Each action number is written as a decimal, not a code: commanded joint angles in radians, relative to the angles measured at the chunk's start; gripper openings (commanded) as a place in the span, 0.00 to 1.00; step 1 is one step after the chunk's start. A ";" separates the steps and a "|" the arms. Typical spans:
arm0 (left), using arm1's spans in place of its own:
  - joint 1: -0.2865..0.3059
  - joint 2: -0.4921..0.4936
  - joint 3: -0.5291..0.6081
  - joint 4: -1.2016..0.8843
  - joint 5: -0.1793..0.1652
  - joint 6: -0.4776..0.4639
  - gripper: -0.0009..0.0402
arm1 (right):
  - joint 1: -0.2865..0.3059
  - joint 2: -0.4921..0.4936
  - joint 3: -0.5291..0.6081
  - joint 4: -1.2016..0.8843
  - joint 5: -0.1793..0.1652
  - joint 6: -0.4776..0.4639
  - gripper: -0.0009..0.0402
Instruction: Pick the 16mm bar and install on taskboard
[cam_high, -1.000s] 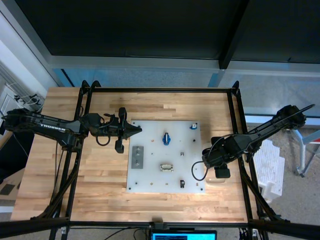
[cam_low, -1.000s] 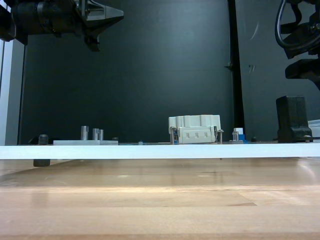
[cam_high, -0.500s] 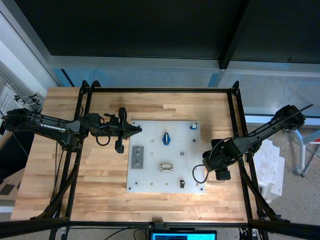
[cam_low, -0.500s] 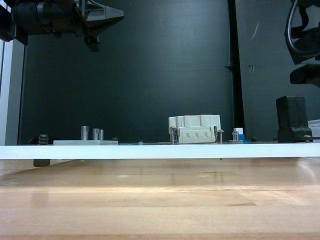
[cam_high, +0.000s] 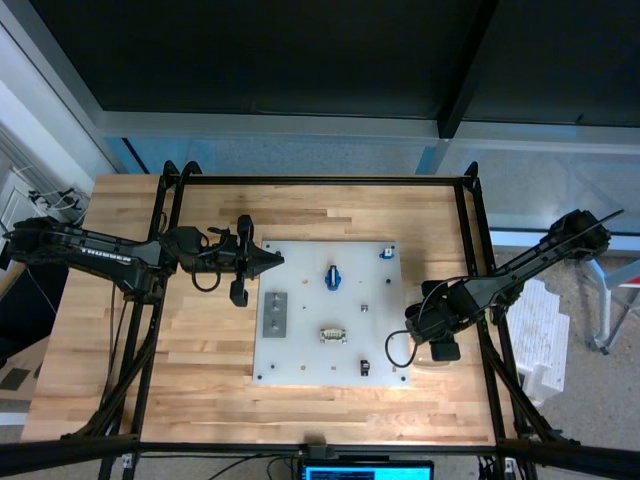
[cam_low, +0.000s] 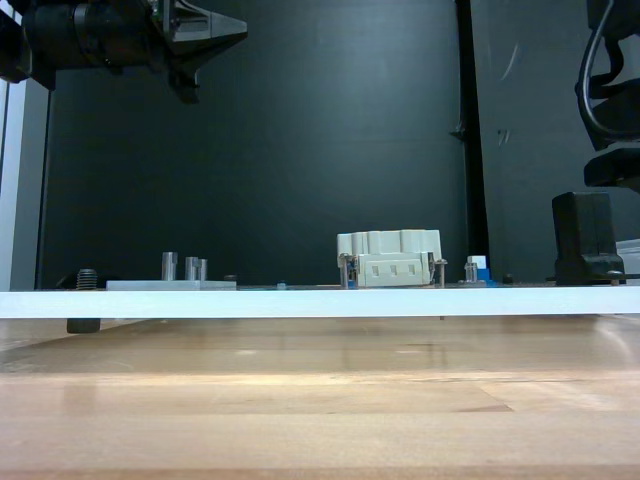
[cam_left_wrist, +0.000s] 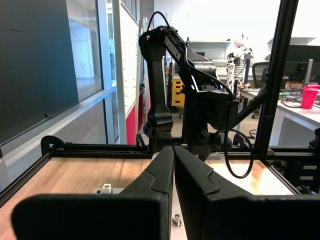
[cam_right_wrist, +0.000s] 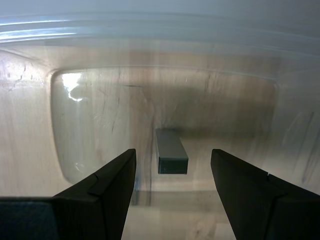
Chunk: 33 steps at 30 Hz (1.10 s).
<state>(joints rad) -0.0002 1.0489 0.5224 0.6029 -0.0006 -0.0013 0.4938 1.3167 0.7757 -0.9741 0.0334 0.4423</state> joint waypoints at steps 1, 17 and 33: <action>0.000 0.000 0.000 0.000 0.000 0.000 0.02 | 0.000 0.000 -0.012 0.018 0.000 0.000 0.53; 0.000 0.000 0.000 0.000 0.000 0.000 0.02 | 0.002 0.000 -0.037 0.045 0.000 0.022 0.47; 0.000 0.000 0.000 0.000 0.000 0.000 0.02 | 0.002 0.000 -0.037 0.045 -0.008 0.032 0.26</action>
<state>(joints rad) -0.0002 1.0485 0.5228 0.6029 -0.0002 -0.0010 0.4953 1.3167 0.7383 -0.9295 0.0292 0.4744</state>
